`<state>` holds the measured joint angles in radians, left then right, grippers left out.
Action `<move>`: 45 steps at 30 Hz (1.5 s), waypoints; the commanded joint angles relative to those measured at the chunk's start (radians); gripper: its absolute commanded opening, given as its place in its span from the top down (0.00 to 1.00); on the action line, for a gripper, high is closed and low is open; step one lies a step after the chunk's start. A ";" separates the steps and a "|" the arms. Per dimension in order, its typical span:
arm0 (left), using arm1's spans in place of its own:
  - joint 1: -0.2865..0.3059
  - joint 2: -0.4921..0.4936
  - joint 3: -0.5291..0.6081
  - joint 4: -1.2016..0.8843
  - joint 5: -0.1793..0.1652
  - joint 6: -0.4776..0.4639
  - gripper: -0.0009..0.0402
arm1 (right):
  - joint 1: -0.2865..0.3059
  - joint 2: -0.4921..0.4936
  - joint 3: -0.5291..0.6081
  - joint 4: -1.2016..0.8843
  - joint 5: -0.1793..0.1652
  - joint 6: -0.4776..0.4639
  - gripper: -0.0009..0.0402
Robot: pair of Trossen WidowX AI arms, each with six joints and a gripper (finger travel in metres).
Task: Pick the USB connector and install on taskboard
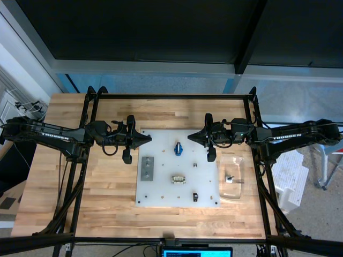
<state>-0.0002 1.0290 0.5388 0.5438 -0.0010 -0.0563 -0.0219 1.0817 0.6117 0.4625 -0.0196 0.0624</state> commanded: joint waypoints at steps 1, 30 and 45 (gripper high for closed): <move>0.000 0.000 0.000 0.000 0.000 0.000 0.98 | 0.002 0.000 0.000 0.021 0.000 0.008 0.98; 0.000 0.000 0.000 0.001 0.000 0.000 0.98 | 0.065 -0.293 0.107 -0.794 0.084 0.083 0.98; 0.000 0.000 0.000 0.000 0.000 0.000 0.98 | 0.332 -0.295 0.210 -1.223 0.270 0.245 0.98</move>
